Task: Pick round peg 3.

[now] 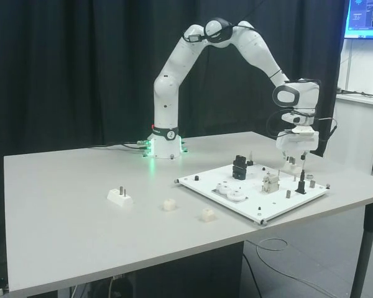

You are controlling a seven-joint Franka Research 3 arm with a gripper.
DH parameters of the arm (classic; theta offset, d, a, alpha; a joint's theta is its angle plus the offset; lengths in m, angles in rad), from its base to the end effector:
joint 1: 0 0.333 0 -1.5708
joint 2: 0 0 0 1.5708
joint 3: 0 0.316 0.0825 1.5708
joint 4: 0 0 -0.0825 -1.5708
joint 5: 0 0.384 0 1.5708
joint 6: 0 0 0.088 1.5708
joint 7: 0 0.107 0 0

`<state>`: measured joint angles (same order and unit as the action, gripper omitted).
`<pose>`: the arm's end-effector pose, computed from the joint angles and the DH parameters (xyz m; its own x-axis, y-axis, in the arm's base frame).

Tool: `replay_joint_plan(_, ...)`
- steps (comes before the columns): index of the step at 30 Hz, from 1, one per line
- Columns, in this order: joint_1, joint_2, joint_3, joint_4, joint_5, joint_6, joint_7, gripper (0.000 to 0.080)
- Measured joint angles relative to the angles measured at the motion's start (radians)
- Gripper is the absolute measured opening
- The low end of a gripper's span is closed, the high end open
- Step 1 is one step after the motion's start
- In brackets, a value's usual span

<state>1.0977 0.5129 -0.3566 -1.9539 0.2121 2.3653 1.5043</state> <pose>0.4448 0.4199 0.2222 0.6353 -0.7717 0.0296 -0.7718 -0.6331 0.0596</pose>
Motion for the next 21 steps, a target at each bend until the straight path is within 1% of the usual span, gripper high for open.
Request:
replay_joint_plan(8,0.002,0.012,0.001,0.002,0.029,0.001,-0.019,0.0800)
replay_joint_plan(21,0.008,0.030,0.007,0.010,0.051,0.002,-0.030,0.0800)
